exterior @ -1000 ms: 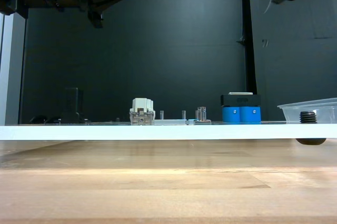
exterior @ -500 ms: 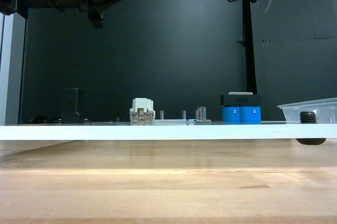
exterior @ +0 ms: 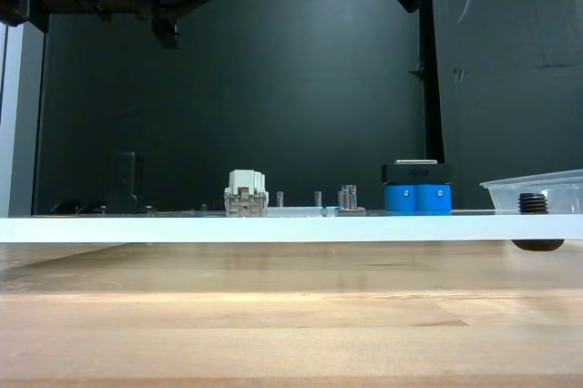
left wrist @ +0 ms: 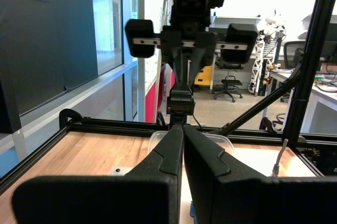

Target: Pick the RJ45 connector and install on taskboard

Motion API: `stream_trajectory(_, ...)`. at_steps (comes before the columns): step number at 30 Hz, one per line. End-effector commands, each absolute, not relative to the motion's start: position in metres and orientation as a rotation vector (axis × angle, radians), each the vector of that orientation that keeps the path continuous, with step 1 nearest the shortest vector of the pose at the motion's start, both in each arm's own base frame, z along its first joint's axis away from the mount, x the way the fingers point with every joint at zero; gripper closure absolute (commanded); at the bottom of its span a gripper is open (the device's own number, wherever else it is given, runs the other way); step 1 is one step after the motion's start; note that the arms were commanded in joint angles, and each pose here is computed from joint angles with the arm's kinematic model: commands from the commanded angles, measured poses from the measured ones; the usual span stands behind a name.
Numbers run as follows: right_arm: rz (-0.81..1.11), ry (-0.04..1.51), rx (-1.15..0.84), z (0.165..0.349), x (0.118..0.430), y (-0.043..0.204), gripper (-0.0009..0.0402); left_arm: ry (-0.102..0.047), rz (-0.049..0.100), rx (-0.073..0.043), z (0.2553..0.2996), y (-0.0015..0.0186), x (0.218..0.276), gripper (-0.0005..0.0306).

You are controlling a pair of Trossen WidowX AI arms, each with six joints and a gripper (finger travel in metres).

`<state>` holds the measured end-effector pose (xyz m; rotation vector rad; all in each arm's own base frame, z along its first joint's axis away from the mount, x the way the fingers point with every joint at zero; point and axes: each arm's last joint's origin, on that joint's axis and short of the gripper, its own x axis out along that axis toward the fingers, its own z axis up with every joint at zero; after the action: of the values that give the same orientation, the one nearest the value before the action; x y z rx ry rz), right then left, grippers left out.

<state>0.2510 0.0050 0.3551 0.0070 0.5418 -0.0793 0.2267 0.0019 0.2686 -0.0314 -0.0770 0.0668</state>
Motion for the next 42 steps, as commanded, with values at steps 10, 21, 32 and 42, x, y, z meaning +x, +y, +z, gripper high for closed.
stream_trajectory(10,-0.09,0.318,0.017,0.342,0.254,-0.007,0.0392,-0.077,0.066,-0.031,0.2686,0.0019,0.2267,0.03)
stream_trajectory(21,-0.057,0.084,0.064,0.314,0.249,-0.006,0.0393,-0.077,0.066,-0.031,0.2685,0.0019,0.2268,0.03)
stream_trajectory(32,-0.041,-0.003,0.065,0.298,0.247,-0.006,0.0393,-0.077,0.066,-0.031,0.2686,0.0019,0.2267,0.03)
stream_trajectory(42,-0.012,-0.003,0.071,0.293,0.246,-0.005,0.0393,-0.077,0.066,-0.031,0.2685,0.0019,0.2268,0.03)
